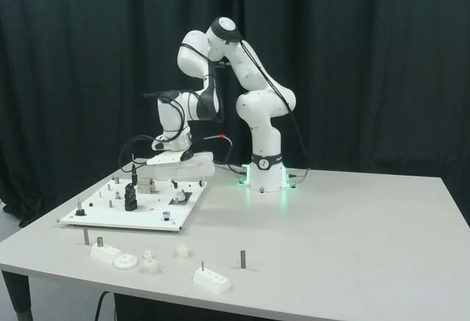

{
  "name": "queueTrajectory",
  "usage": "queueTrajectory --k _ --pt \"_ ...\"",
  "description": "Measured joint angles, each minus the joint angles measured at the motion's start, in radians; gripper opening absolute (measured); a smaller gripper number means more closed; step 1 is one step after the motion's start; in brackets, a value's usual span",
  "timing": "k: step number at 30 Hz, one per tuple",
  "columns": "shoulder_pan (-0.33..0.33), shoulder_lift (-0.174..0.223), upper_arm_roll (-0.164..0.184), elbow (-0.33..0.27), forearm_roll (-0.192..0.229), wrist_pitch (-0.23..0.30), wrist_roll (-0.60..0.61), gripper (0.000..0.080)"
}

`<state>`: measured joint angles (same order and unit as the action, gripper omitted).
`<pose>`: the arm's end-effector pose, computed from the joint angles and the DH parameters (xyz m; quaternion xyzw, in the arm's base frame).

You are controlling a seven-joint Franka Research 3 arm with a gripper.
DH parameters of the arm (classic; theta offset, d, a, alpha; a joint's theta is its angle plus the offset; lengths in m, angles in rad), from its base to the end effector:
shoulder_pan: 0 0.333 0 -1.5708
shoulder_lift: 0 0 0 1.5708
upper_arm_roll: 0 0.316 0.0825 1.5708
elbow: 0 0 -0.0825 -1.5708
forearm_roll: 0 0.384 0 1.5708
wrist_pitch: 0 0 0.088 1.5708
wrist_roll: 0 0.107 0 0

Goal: Insert medium gear.

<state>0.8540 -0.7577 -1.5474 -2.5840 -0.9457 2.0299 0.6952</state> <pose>0.3214 -0.2327 0.2415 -0.9465 0.3050 0.1058 0.0003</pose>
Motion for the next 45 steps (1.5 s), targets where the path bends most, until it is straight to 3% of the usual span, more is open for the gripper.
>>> queueTrajectory --k 19,45 --pt "0.034 0.0 -0.027 0.002 -0.009 -0.012 0.028 0.08" --pt "0.06 0.0 -0.096 0.003 -0.027 0.05 0.027 0.08"
